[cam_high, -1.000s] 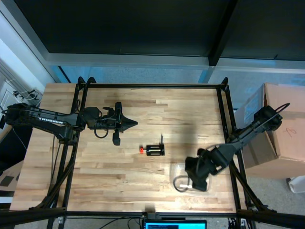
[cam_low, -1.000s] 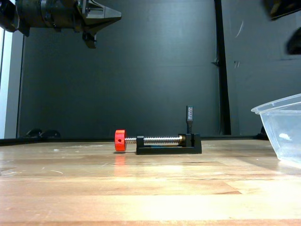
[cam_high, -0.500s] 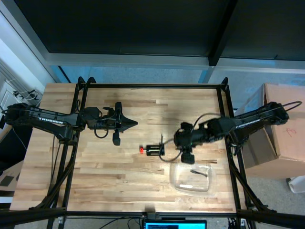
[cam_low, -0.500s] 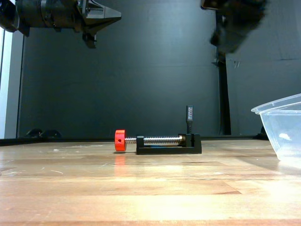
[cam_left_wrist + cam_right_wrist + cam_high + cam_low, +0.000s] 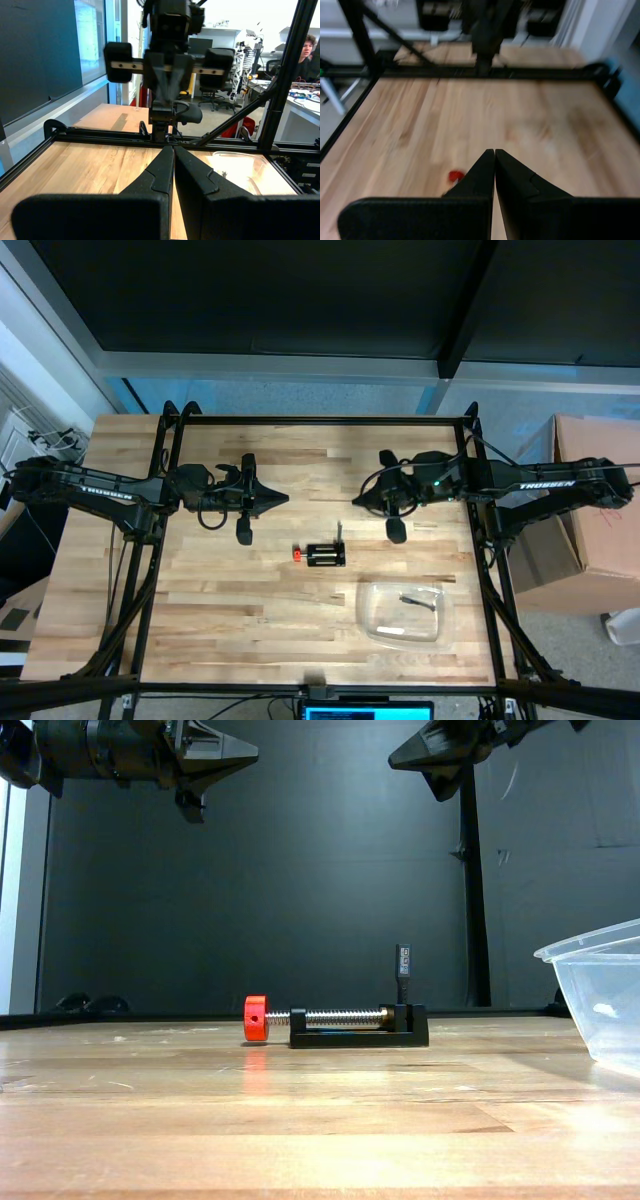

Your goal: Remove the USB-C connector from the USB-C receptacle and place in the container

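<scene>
Wooden desk (image 5: 200, 580), task seemingly finished: USB-C connector (image 5: 418, 600) lies free in the container (image 5: 362, 610) near the clamp (image 5: 327, 556), clear of the USB-C receptacle (image 5: 403, 958). Left gripper (image 5: 284, 499) and right gripper (image 5: 357, 500) hang above the clamp, jaws closed, empty.

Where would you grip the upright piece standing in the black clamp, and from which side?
I'd grip the upright piece near its free top, descending from above: its foot sits in the clamp. Left gripper and right gripper hover shut, high; a dark item, seemingly the USB-C connector, lies in the container.
</scene>
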{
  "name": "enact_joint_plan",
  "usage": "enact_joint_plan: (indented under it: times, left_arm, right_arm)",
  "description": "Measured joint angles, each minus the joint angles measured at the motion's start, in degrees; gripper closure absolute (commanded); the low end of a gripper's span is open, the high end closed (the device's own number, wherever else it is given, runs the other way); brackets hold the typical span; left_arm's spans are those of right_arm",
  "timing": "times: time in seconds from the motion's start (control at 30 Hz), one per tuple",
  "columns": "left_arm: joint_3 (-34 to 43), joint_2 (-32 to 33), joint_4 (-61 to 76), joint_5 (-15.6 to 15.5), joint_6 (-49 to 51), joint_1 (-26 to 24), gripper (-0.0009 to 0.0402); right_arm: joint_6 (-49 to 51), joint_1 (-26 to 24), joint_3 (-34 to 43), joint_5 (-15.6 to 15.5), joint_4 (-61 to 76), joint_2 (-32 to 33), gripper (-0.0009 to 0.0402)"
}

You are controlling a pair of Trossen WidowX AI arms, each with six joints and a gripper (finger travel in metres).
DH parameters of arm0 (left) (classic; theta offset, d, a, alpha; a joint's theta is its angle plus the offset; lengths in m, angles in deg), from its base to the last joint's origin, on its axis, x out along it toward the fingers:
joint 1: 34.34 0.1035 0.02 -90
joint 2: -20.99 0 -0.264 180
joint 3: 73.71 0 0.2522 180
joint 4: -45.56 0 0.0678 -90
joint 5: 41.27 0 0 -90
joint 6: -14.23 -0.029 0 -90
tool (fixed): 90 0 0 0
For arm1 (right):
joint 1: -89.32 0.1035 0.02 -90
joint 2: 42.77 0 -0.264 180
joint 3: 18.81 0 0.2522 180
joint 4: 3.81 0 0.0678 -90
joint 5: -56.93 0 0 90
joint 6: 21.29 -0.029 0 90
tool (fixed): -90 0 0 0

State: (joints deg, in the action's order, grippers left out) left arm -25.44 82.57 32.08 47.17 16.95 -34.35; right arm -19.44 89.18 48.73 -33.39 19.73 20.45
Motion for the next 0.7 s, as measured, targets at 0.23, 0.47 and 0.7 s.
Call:
enact_joint_plan:
  times: [0.23,0.47,0.7]
  left_arm:
    - [0.0,0.0,0.02,0.0,0.0,0.0,0.0393]
    - [-0.02,0.02,0.0,0.0,-0.02,0.0,0.0393]
    - [-0.02,0.0,0.0,0.0,0.0,0.0,0.0393]
  right_arm:
    - [0.33,-2.14,-9.62,-4.28,-18.49,-3.43,0.0393]
    - [-1.11,-2.75,-16.06,-4.2,-31.32,-3.82,0.0394]
    - [-2.58,-3.1,-19.67,-3.78,-37.7,-3.82,0.0394]
